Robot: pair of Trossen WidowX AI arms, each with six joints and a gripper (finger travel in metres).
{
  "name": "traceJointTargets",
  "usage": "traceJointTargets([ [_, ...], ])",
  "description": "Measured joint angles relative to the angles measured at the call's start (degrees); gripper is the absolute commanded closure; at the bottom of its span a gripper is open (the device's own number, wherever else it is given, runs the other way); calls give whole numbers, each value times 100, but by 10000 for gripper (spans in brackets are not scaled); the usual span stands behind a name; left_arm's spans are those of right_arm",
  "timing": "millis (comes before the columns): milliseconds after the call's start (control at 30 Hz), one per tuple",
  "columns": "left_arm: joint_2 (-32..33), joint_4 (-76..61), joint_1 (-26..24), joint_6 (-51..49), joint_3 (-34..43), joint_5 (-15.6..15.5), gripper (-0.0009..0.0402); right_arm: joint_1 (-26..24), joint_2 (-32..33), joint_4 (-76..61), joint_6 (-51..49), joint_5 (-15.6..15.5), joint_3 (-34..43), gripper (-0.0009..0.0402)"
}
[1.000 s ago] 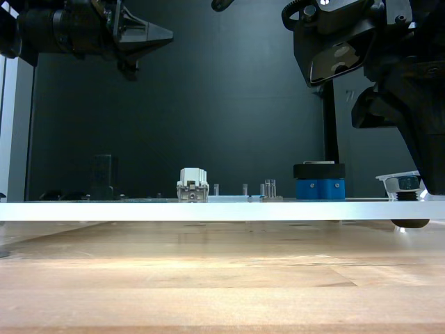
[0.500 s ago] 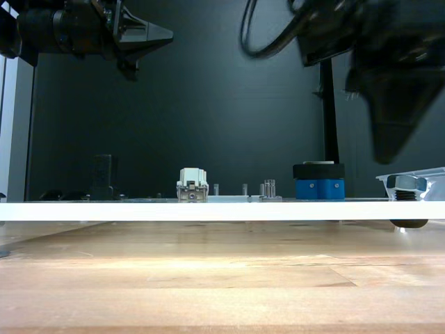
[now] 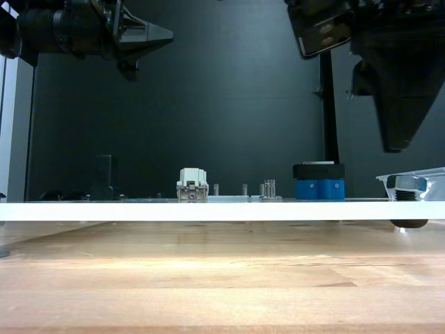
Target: Unfasten the M12 nut and place it in the container
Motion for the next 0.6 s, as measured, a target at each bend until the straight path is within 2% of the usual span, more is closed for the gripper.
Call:
traceJointTargets([
  [100,0,0,0,0,-2,0,393,20,28,131,-35,-15,0,191],
  [233,0,-2,0,0,-2,0,393,26,101,142,142,-44,0,155],
  [600,0,0,0,0,0,0,393,31,111,149,527,-28,-15,163],
])
